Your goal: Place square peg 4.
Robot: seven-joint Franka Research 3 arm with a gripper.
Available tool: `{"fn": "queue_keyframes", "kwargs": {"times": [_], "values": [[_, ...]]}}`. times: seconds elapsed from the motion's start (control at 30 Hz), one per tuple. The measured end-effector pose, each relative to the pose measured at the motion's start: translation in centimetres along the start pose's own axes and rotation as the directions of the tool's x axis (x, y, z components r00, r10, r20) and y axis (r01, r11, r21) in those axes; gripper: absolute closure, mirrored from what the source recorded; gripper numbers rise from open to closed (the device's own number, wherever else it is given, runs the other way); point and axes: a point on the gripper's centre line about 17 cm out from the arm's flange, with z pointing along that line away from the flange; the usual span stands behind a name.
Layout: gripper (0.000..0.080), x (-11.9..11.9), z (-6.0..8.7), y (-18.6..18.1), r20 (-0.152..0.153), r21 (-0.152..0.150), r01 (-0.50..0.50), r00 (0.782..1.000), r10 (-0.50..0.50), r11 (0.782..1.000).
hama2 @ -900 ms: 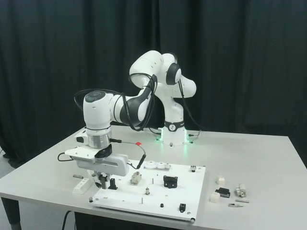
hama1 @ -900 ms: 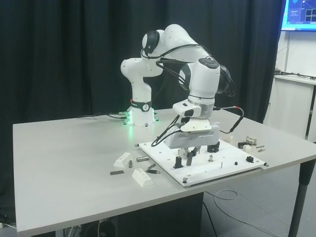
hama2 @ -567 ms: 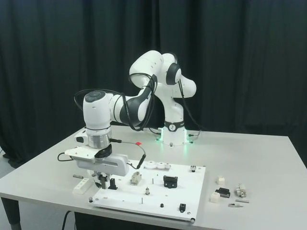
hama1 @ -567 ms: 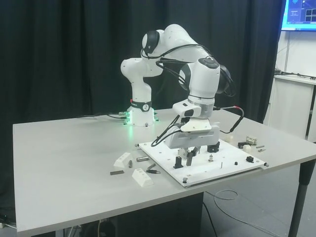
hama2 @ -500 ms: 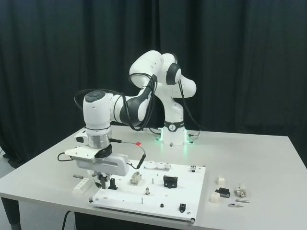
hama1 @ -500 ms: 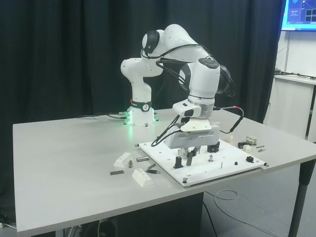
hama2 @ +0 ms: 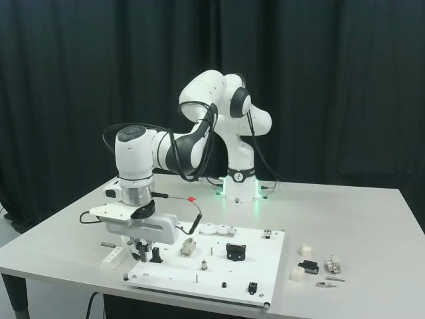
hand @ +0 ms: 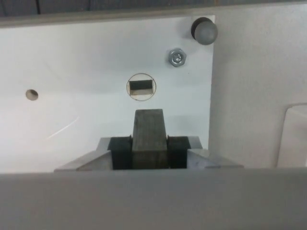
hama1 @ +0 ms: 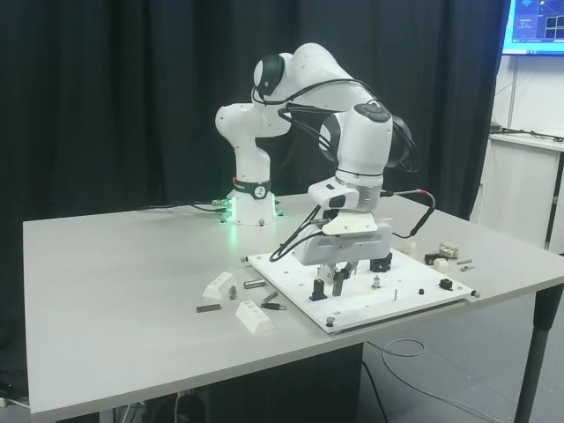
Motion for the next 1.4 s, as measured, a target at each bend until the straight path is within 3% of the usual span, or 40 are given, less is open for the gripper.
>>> {"fn": "queue_keyframes", "kwargs": {"times": [1.4], "values": [[0.0650, -0.03, 0.08, 0.58, -0.001, -0.001, -0.007, 1.000, 0.007, 1.000]]}}
